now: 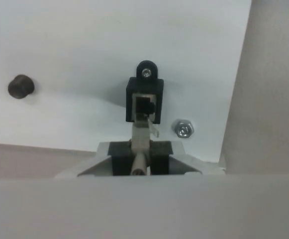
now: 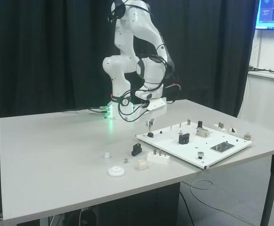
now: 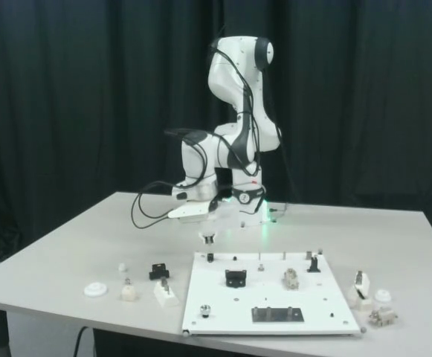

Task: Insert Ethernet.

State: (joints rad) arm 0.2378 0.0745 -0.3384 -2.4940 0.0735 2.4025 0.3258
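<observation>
Nearest the wrist camera is the gripper [image 1: 140, 158], its two black fingers [image 1: 118, 158] clenched on the Ethernet plug [image 1: 140, 135] between them. The plug's long axis runs straight down from the gripper toward the board; its tip points into the opening of the black Ethernet socket [image 1: 144, 102] and meets that opening, though how far in it sits cannot be told. One grey cable stub [image 1: 139, 164] trails back from the plug between the fingers. One screw fixes the socket's tab.

In the wrist picture, from left to right on the white board [image 1: 84, 50]: one black round peg [image 1: 20, 86], then the socket with the plug, then one grey hex nut [image 1: 183, 129] just beside the socket.

In the first room view, from left to right on the grey table [image 2: 47, 146]: one white ring [image 2: 116, 172], one small black block [image 2: 136, 150], one white block with pins [image 2: 158, 157], then the board [image 2: 221, 155] carrying several small fixtures. The gripper [image 2: 149, 123] hangs just above the socket [image 2: 150, 134] at the board's corner nearest the robot base. One arm [image 2: 132, 42] stands behind.
</observation>
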